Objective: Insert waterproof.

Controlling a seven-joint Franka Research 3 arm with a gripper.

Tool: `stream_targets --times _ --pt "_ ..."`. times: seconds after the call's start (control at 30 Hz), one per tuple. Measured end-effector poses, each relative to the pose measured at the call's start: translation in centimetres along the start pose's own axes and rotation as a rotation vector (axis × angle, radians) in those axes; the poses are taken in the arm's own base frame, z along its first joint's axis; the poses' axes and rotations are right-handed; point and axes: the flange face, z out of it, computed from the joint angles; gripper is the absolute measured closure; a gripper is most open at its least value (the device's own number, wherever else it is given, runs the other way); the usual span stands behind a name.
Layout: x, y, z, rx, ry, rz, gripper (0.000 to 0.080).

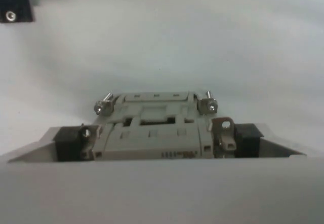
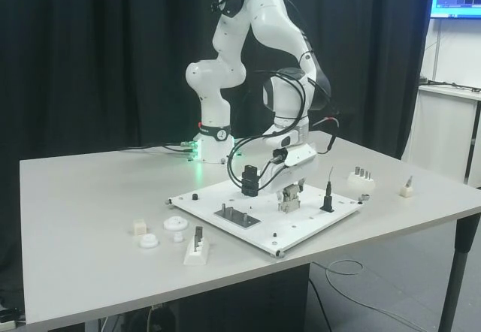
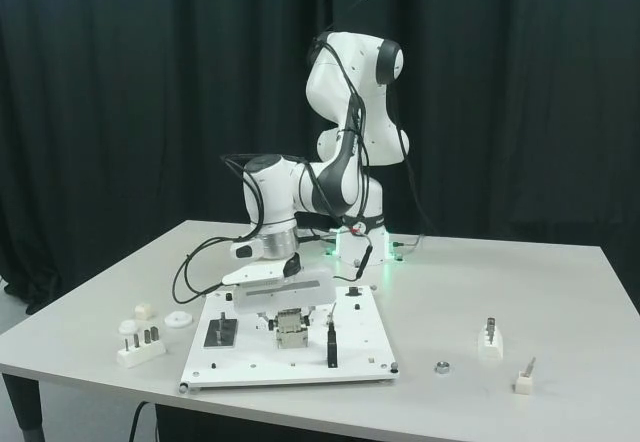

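Gripper (image 2: 289, 191) seats waterproof connector (image 1: 154, 130) on white board (image 2: 225, 197), fingers clamped on it; pressing straight down seems next.

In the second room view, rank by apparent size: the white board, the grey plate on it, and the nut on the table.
1. White board, by far the largest.
2. Grey plate, a small patch on the board.
3. Nut, the smallest, though it lies about as near the camera.

Robotics lab, black curtains (image 3: 120, 92), bolted arm (image 2: 248, 61), grey table (image 2: 83, 197)
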Motion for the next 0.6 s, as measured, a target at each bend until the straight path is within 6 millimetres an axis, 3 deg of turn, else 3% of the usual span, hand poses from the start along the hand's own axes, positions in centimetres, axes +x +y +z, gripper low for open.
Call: stream_targets --times 0.6 --pt "-0.5 -0.28 0.22 0.003 0.029 0.016 0.0179"
